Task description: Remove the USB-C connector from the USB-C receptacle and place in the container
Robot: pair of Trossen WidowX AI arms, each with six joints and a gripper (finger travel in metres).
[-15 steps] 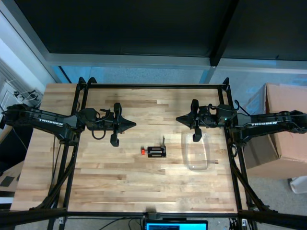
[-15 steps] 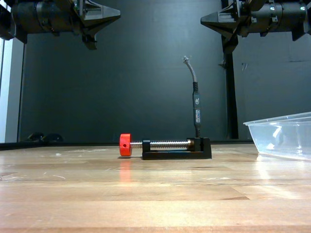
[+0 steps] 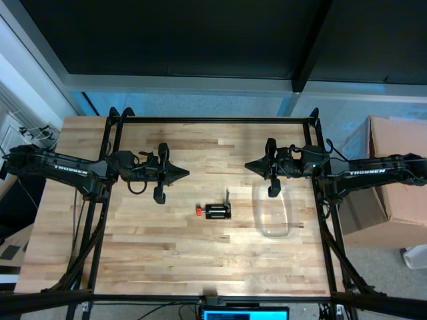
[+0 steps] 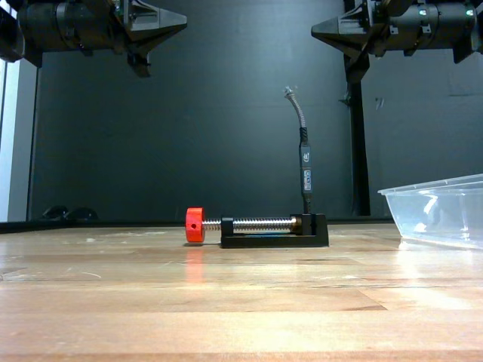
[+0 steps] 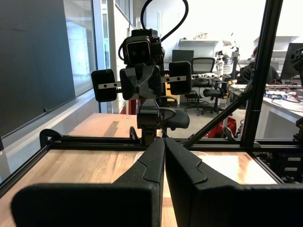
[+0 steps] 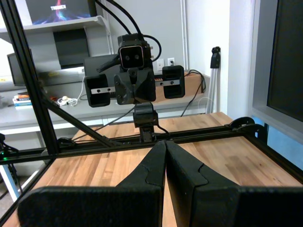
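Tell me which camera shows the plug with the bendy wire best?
The low view: the USB-C connector stands upright, side-on, in its receptacle. The high view shows it only as a tiny speck. The wrist views miss it. The left gripper and right gripper hang shut, high above the table.

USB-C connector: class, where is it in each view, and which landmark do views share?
High view: USB-C connector stands in the clamp, centre, between left gripper and right gripper, both shut.
Low view: right of centre, upright, seated in the clamp.
Left wrist view: not in it.
Right wrist view: not in it.
Landmark: red knob, in high and low.
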